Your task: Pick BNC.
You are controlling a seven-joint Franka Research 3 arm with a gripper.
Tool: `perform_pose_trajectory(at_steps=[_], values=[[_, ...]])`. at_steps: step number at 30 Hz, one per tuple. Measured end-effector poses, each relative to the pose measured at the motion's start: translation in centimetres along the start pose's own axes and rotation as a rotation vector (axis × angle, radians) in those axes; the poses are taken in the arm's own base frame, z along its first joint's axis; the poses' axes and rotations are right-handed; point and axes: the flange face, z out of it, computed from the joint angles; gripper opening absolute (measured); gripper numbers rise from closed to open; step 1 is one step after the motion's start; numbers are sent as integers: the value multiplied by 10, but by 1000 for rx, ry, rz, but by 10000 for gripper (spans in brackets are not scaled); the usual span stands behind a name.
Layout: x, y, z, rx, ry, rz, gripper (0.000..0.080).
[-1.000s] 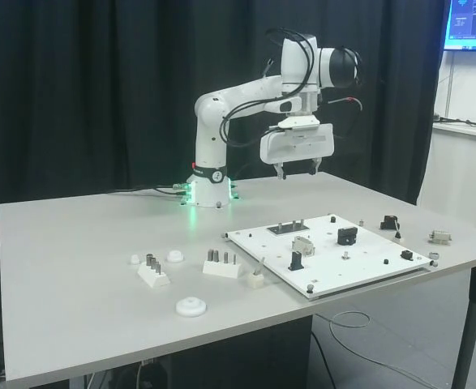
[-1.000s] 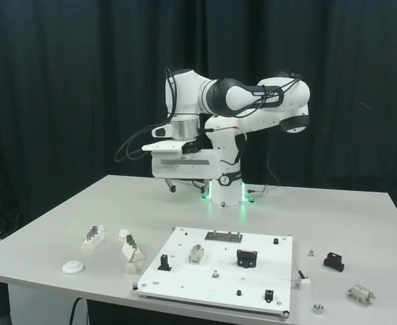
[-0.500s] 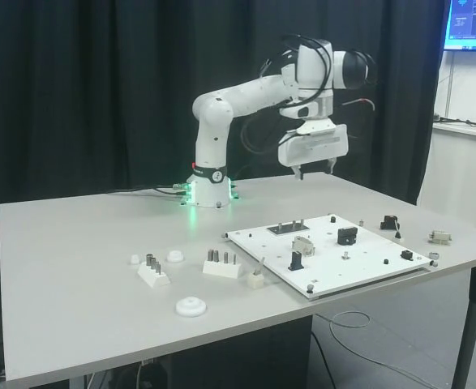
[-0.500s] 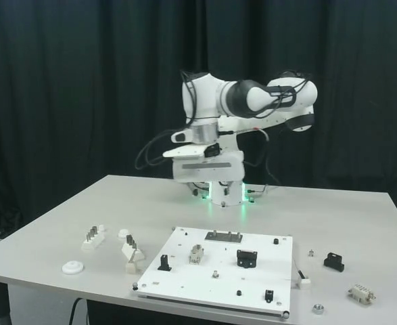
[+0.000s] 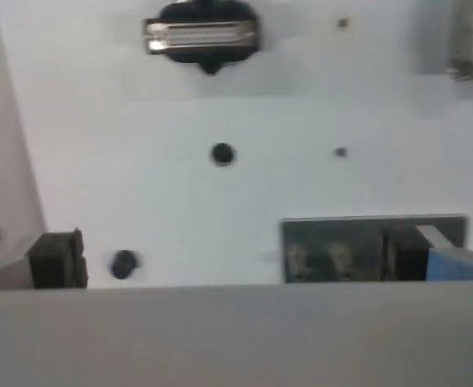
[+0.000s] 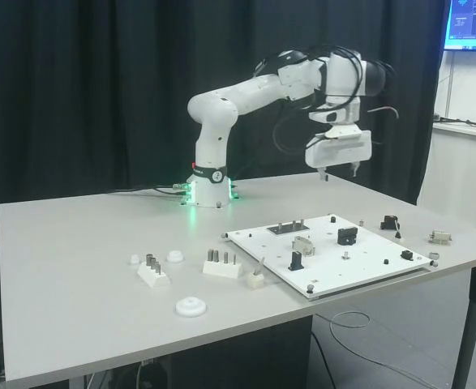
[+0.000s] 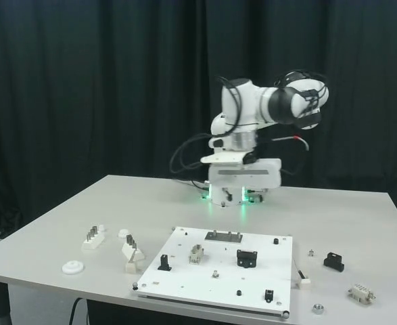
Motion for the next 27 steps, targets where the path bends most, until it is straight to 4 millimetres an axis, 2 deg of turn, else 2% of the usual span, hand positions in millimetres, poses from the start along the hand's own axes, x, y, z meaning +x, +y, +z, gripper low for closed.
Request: perform_pose_trajectory(at_steps=[13,27], values=[[-59,-40,38,-12,69,12,800],[-107,-63,90,-7,68,5,800]])
